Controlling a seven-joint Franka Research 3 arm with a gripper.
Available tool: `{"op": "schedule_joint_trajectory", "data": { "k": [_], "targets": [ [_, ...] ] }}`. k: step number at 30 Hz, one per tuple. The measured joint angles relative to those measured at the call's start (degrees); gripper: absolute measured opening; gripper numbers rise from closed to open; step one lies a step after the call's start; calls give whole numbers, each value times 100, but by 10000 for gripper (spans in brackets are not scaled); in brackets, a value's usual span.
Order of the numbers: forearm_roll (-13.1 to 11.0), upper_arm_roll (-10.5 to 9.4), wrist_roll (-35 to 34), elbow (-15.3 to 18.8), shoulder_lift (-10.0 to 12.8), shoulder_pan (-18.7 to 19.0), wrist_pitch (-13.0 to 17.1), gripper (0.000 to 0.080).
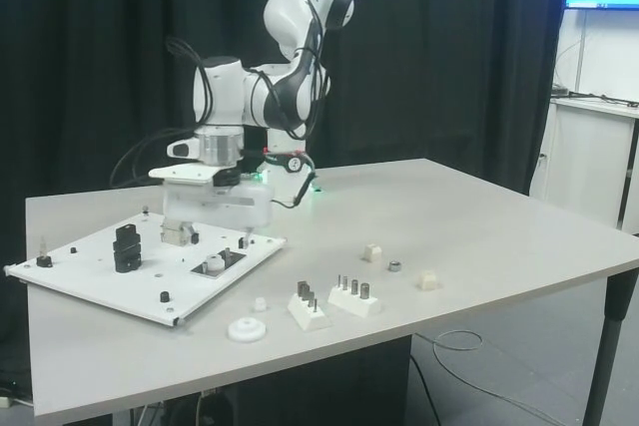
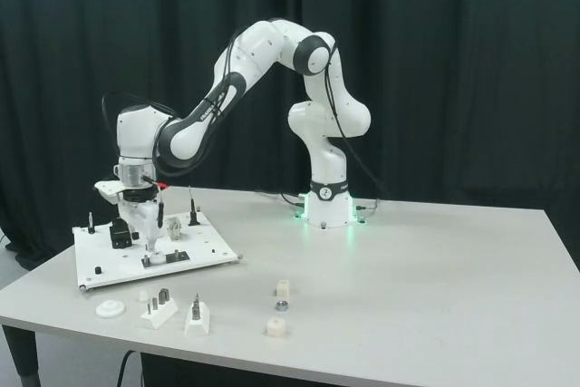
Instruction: Pick small gear.
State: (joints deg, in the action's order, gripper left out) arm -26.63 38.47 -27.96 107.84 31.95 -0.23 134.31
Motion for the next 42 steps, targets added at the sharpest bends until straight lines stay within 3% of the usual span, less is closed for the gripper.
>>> {"op": "schedule_joint_trajectory", "data": {
  "k": [12,24,31,42],
  "targets": [
    [-8,-197,420,-596,373,-70,2,800],
    [-89,-589,483,-1236,849,-435,-9,800],
    [-163,-832,489,-1453,970,-605,-86,800],
    [-170,-960,710,-1651,1103,-583,-148,800]
  ]
}}
